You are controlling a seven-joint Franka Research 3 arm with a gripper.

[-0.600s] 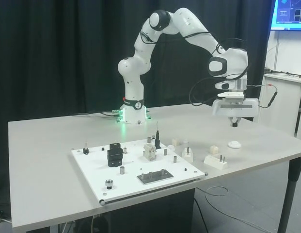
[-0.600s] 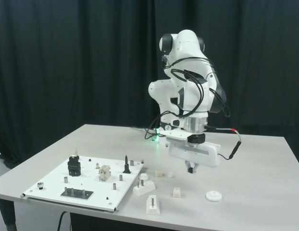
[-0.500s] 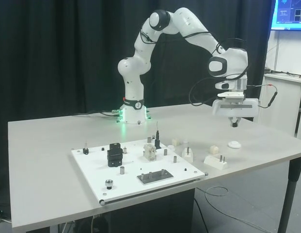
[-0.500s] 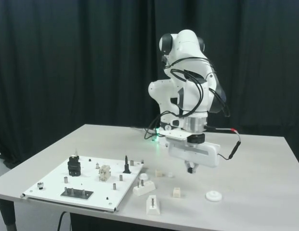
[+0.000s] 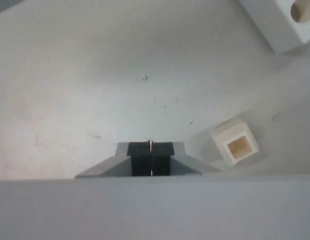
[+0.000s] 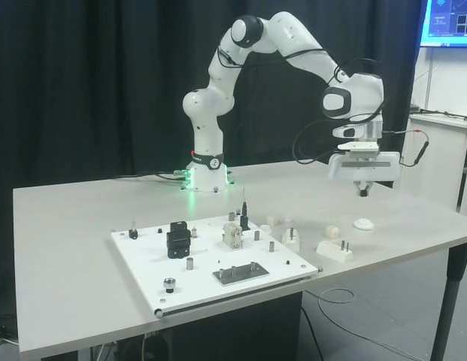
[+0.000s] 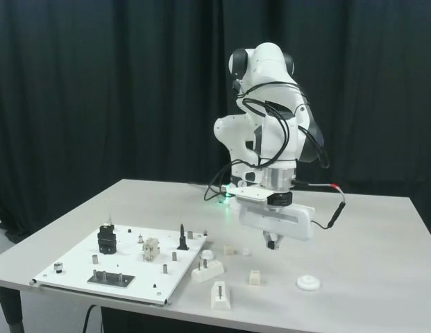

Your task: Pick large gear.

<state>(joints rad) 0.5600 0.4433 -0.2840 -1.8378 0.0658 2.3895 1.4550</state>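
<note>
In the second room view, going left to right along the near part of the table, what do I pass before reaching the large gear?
White board with its black fixture → white block with two pins → white block at the table's near edge → small white cube → large gear. The gripper hangs above, between cube and gear.

Even, bright light; soft shadows.
</note>
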